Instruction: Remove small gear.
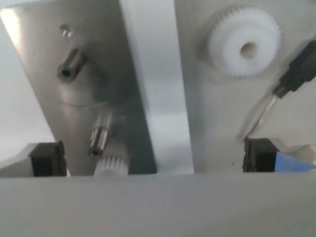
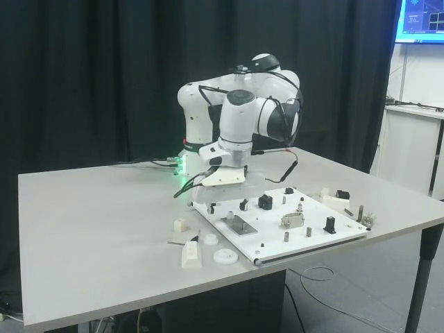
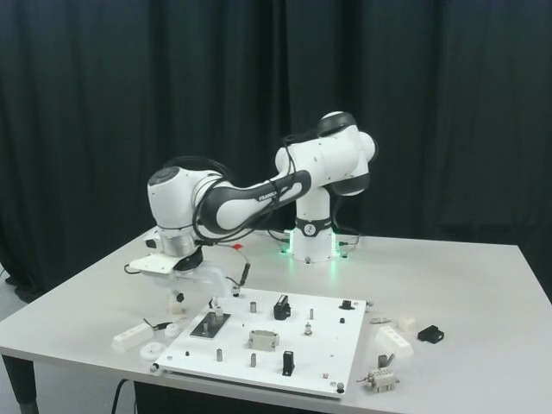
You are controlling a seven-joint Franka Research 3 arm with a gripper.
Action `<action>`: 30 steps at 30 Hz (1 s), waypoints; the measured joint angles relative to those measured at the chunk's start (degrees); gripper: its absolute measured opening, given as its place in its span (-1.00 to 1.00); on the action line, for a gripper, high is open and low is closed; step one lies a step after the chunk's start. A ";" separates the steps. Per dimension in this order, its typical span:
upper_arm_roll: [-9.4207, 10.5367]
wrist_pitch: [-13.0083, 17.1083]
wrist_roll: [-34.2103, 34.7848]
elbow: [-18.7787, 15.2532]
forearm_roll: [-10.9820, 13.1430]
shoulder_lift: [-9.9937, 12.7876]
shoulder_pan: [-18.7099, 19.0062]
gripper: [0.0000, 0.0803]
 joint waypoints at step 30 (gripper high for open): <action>-1.02 9.29 -3.78 -17.05 7.66 0.00 11.69 0.99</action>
